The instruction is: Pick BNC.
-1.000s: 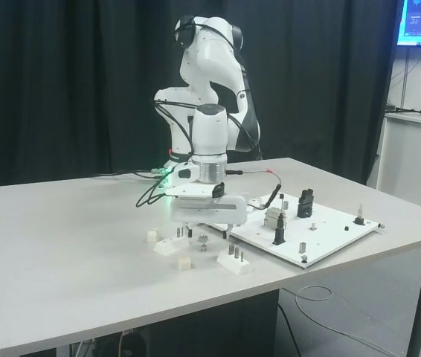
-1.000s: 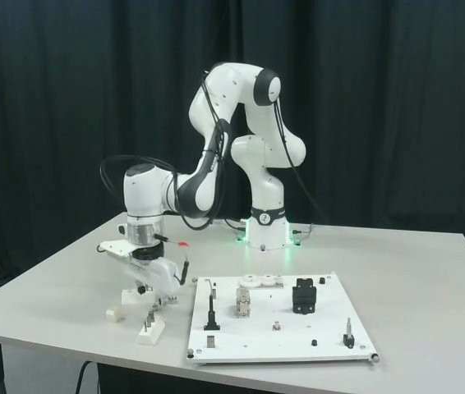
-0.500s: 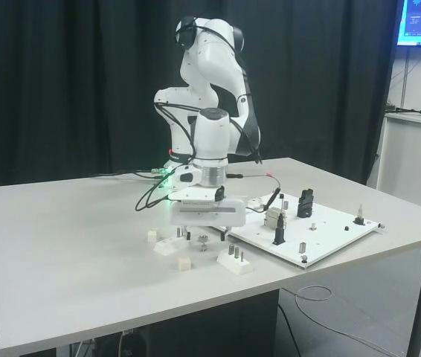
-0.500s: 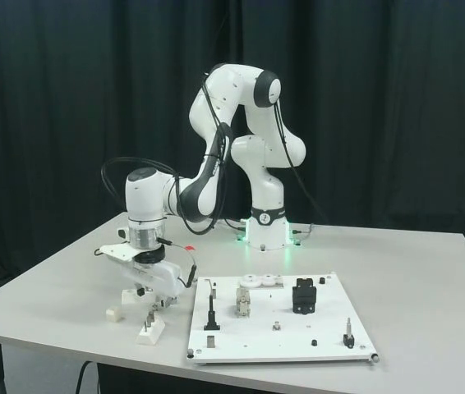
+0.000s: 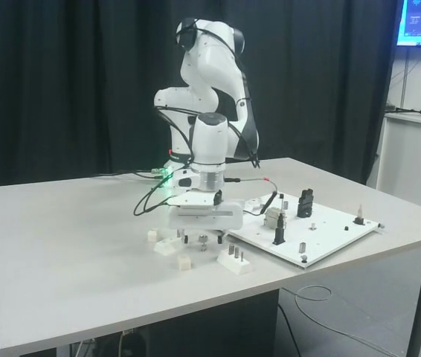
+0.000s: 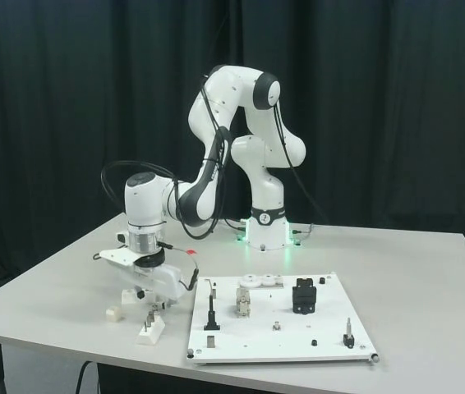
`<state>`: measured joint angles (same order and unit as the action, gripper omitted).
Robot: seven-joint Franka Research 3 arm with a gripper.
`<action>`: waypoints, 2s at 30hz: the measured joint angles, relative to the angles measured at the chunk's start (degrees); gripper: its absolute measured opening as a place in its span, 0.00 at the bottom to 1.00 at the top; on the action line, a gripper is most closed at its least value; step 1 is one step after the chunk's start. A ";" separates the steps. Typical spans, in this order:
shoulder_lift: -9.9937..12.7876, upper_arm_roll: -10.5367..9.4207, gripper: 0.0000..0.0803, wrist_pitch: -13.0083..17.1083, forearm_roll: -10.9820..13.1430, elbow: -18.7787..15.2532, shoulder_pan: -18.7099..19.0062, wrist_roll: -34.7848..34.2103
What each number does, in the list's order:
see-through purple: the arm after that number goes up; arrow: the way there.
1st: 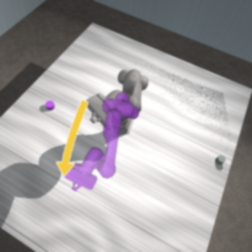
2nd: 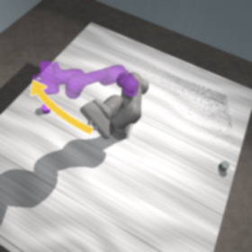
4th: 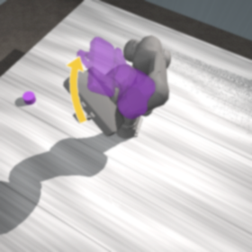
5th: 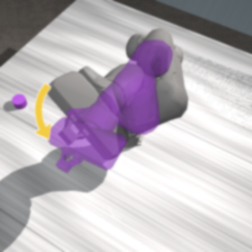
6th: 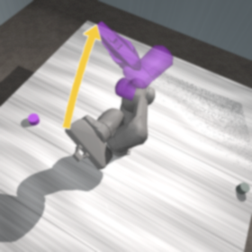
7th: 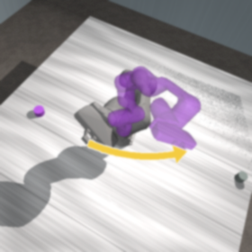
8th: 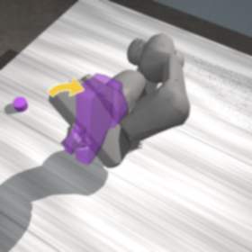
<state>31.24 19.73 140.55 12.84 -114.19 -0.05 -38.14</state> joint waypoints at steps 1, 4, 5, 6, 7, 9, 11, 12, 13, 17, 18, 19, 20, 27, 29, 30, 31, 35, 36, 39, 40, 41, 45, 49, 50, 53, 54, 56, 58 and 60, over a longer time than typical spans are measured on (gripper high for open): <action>0.09 0.00 1.00 0.00 0.01 0.00 0.00 0.16; 0.32 -0.03 1.00 0.00 0.06 0.00 0.00 0.65; 0.40 -0.04 1.00 0.00 0.09 0.00 0.00 0.84; 0.48 -0.05 1.00 0.02 0.13 0.00 0.00 1.03; 0.56 -0.06 1.00 0.05 0.19 0.00 0.00 1.18; 0.72 -0.08 1.00 0.11 0.34 0.00 0.00 1.42; 0.86 -0.10 1.00 0.22 0.43 0.00 0.00 1.50; 0.92 -0.12 1.00 0.29 0.47 0.00 0.00 1.52; 0.98 -0.14 1.00 0.37 0.52 0.00 0.00 1.55; 1.29 -0.25 1.00 0.67 0.77 0.00 0.00 1.96; 1.36 -0.27 1.00 0.72 0.80 0.00 0.00 2.10; 1.43 -0.29 1.00 0.77 0.83 0.00 0.00 2.22; 1.49 -0.31 1.00 0.81 0.85 0.00 0.00 2.29; 1.93 -0.41 1.00 1.69 1.01 0.00 0.00 2.80; 2.12 -0.44 1.00 2.09 1.03 0.00 0.00 3.55; 2.20 -0.45 1.00 2.25 1.06 0.00 0.00 3.88; 2.28 -0.47 1.00 2.40 1.09 0.00 0.00 4.10; 2.39 -0.55 0.88 2.91 1.18 0.01 0.01 4.55; 2.40 -0.57 0.88 2.95 1.18 0.01 0.01 4.69; 2.41 -0.63 0.88 2.97 1.18 0.01 0.01 5.14; 2.41 -0.64 0.67 2.97 1.18 0.01 0.02 5.27; 2.41 -0.66 0.67 2.97 1.20 0.01 0.02 5.39; 2.43 -0.70 0.47 2.97 1.33 0.01 0.03 5.57; 2.43 -0.71 0.25 2.97 1.48 0.01 0.03 5.67; 2.43 -0.71 0.25 2.97 1.49 0.01 0.02 5.68; 2.43 -0.71 0.25 2.97 1.50 0.01 0.02 5.78; 2.43 -0.71 0.16 2.97 1.50 0.01 0.02 5.82; 2.43 -0.71 0.16 2.96 1.51 0.04 0.02 5.87; 2.41 -0.71 0.16 2.96 1.51 0.10 0.03 5.90; 2.34 -0.71 0.16 2.96 1.51 0.22 0.03 5.92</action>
<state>33.57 19.03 143.51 14.35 -113.98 -0.02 -32.22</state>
